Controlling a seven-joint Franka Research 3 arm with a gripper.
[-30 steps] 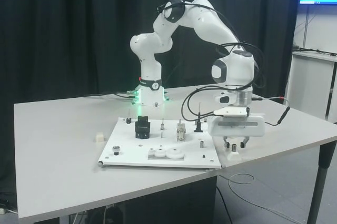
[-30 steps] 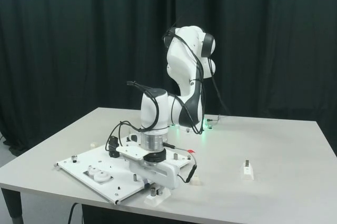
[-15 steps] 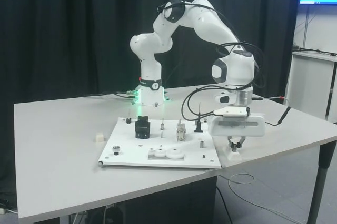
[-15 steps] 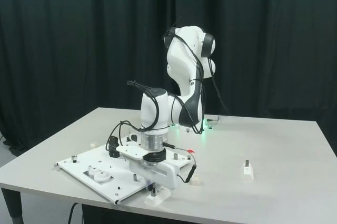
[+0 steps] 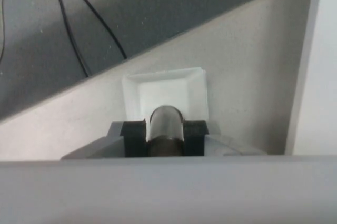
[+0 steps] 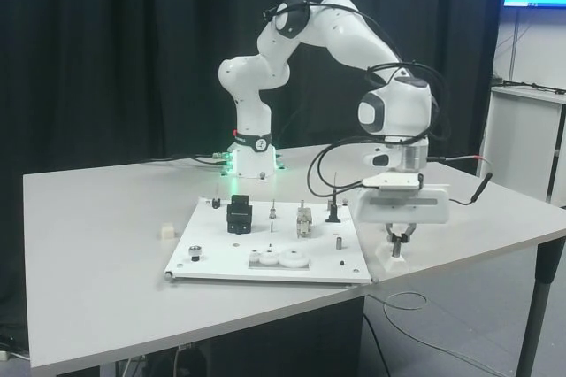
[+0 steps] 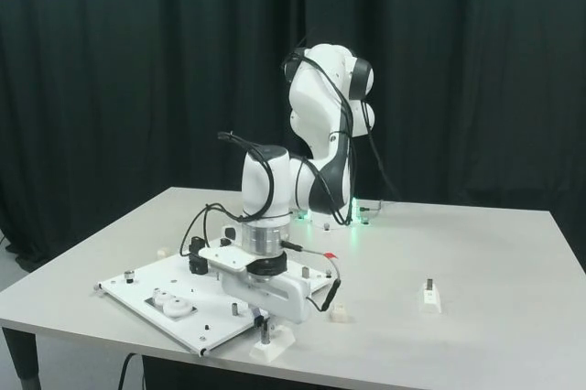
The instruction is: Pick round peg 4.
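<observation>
**Peg gripped, clear of its holder at the table's front corner**

The grey table (image 6: 97, 218) fills the scene, and on it the white arm (image 6: 340, 27) arches from its base at 12 o'clock down toward the near corner at about 4 o'clock. The big white board (image 6: 265, 240) lies flat in front of the base, carrying small fixtures: a black block (image 6: 239, 216) toward its far side and a row of white gears (image 6: 279, 259) along its near edge.

Just beside the board's near corner, the gripper (image 6: 398, 235) hangs straight down, wrist housing level above it. The wrist view gives the clearest look: the black finger pads (image 5: 134, 135) are closed in tight on either side of round peg 4 (image 5: 165, 129), the grey cylinder pinched between them and standing upright. Directly beneath sits the small white holder (image 6: 395, 258), its square recess (image 5: 164, 95) showing below the peg's tip. From the first room view the fingers are above the holder with a gap between the two.

Small items now: a white cube (image 6: 166, 231) rests on the table off the board at 9 o'clock, and in the second room view another small white holder (image 7: 428, 297) stands alone, well apart from the arm.
</observation>
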